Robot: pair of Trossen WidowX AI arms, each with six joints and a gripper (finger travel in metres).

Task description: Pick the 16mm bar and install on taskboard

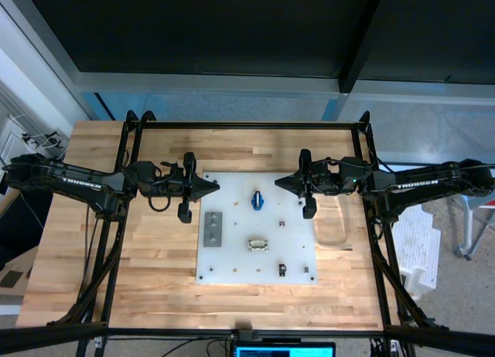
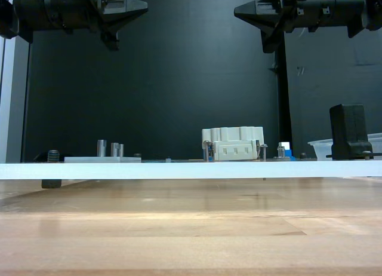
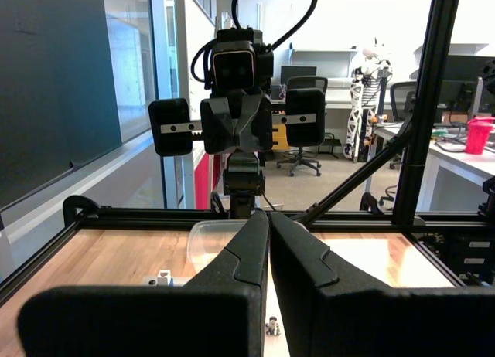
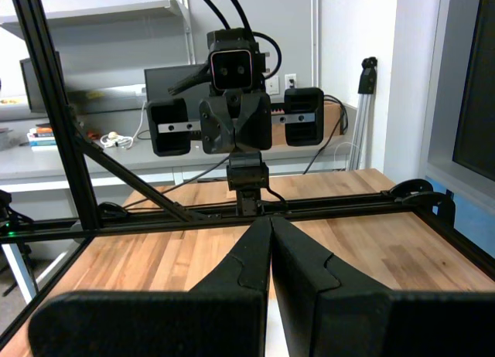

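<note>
Aloft, left gripper (image 1: 216, 185) and right gripper (image 1: 278, 181) face inward over the taskboard (image 1: 232, 260) edges; jaws closed.

The taskboard (image 1: 232, 268) lies mid-table (image 1: 100, 256), with the clear tray (image 1: 332, 226) just beside its right edge. On it, the 2-hole block (image 1: 213, 227) sits left, the connector (image 1: 257, 245) to its right and the blue piece (image 1: 257, 200) behind. The left gripper (image 1: 216, 186) and right gripper (image 1: 279, 181) hang high over the board's far part, tips facing each other.
</note>
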